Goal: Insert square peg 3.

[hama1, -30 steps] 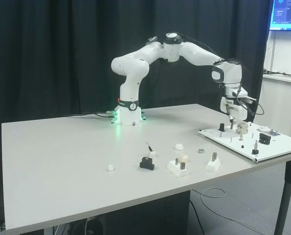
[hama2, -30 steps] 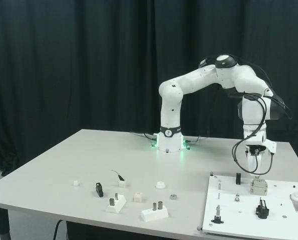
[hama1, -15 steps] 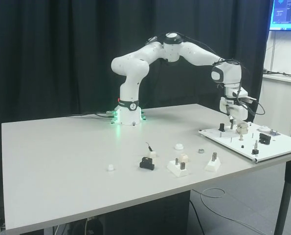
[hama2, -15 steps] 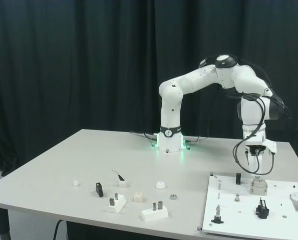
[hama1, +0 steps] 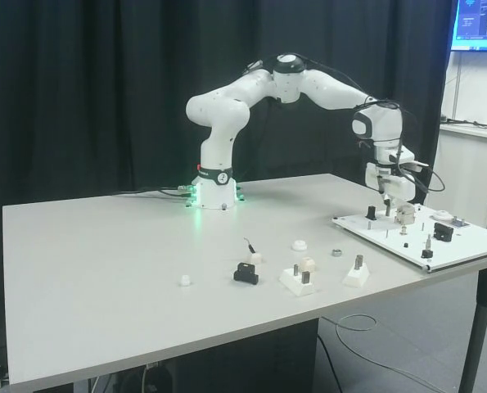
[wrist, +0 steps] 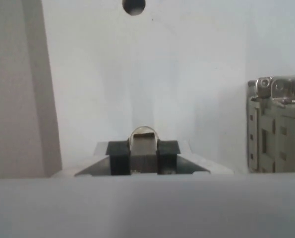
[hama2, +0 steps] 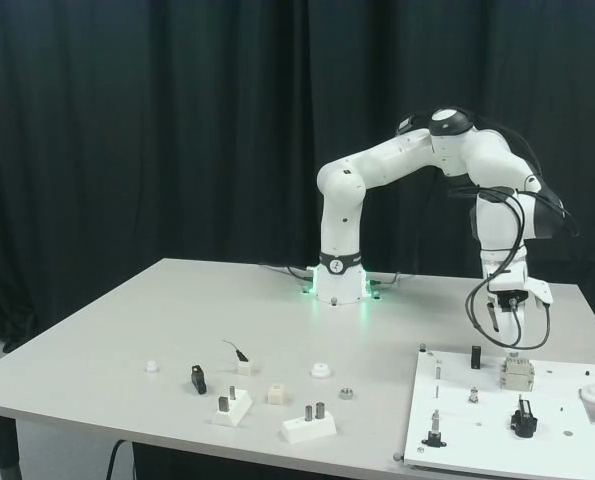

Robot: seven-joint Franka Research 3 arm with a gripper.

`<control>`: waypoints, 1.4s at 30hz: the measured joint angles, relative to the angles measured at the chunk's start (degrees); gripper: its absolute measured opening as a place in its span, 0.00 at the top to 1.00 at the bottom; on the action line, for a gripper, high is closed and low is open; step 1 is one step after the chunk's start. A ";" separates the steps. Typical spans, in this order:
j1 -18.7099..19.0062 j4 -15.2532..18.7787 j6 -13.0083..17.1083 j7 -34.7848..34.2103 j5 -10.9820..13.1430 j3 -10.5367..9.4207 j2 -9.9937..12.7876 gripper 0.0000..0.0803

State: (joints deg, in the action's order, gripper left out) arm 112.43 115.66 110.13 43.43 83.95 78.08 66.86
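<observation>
In the wrist view my gripper (wrist: 143,152) is shut on a small grey metal peg (wrist: 143,136), held between the two black pads (wrist: 118,156). The peg's rounded-looking top sticks out above the pads. Under it lies the white assembly board (wrist: 152,74), with a dark hole (wrist: 134,5) further along the board. In the room views the gripper (hama1: 388,195) (hama2: 507,322) hangs a little above the board's (hama1: 452,248) (hama2: 477,440) back edge, beside the grey connector block (hama1: 405,215) (hama2: 517,374) (wrist: 278,124).
A black post (hama1: 371,212) (hama2: 475,356) and other small fittings stand on the board. On the table's front lie two white peg holders (hama1: 296,278) (hama1: 355,272), a black clip (hama1: 245,273), a nut (hama1: 336,252) and small white parts.
The gripper has risen slightly and shifted a little toward the arm's base, still holding the peg. Nothing else has moved.
</observation>
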 joint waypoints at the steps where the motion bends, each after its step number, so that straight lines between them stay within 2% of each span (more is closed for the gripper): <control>1: 0.00 0.05 -0.01 0.33 0.08 0.00 -0.02 0.86; 17: 0.01 0.82 -0.05 2.50 1.35 0.11 -0.13 0.86; 29: 0.13 1.35 0.29 -2.64 2.09 0.22 -0.13 0.86; 42: 1.14 1.66 2.19 -6.92 2.13 -0.05 -0.10 0.86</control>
State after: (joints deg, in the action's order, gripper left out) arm 113.56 117.32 112.32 36.50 86.08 78.03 66.76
